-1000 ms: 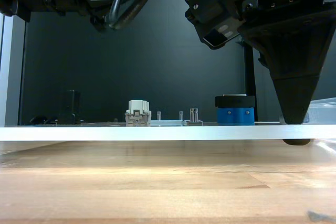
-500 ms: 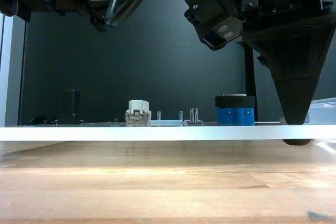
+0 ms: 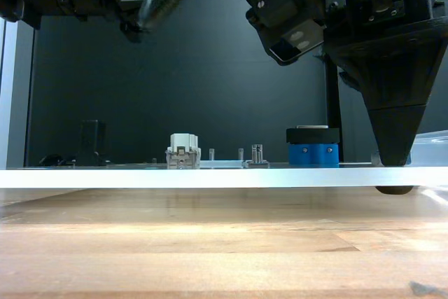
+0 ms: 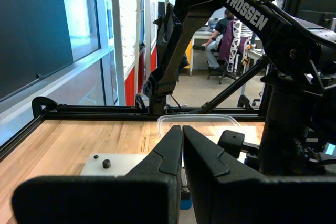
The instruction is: Unfasten the M12 fastener and place in the container
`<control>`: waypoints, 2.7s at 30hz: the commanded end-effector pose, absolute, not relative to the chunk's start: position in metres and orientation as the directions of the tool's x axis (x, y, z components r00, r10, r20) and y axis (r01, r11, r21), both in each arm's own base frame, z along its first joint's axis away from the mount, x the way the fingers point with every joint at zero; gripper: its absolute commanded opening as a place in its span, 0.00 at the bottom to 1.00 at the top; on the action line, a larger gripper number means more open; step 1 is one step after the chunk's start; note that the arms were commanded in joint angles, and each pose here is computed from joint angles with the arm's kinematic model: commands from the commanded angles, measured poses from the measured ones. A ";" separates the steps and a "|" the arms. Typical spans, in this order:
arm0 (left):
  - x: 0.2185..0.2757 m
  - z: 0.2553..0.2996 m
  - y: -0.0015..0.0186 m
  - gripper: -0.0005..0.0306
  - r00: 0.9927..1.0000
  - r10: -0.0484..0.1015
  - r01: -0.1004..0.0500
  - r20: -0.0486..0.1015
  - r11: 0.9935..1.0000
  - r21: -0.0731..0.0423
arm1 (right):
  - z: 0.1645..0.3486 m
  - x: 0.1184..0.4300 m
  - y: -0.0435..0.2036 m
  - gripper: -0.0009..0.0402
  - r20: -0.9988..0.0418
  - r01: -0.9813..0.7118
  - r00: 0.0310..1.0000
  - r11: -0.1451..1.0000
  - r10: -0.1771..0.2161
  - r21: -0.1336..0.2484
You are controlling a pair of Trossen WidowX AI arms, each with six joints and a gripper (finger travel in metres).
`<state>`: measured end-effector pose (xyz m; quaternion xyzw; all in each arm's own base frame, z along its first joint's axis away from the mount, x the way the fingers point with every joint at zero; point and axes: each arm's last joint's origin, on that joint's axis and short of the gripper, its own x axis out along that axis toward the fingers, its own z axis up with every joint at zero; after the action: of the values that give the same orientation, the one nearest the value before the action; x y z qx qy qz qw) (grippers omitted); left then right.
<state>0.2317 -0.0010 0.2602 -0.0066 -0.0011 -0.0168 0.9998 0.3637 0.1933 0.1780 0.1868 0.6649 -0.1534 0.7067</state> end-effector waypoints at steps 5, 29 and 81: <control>0.2317 0.2602 -0.0010 0.02 0.999 -0.034 0.034 0.002 0.999 -0.013 | 0.179 0.366 0.194 0.04 -0.995 0.155 0.086 0.986 0.047 0.060; 0.2317 0.2602 -0.0010 0.02 0.999 -0.034 0.034 0.002 0.999 -0.013 | 0.178 0.361 0.191 0.04 -0.999 -0.880 0.037 0.475 0.020 -0.023; 0.2317 0.2602 -0.0010 0.02 0.999 -0.034 0.034 0.002 0.999 -0.013 | 0.222 0.346 0.185 0.52 -0.990 -0.388 0.130 0.922 0.060 0.005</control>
<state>0.2316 -0.0010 0.2602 -0.0068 -0.0009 -0.0166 0.9998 0.3466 0.1860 0.2209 -0.1580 0.6392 0.1770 0.7315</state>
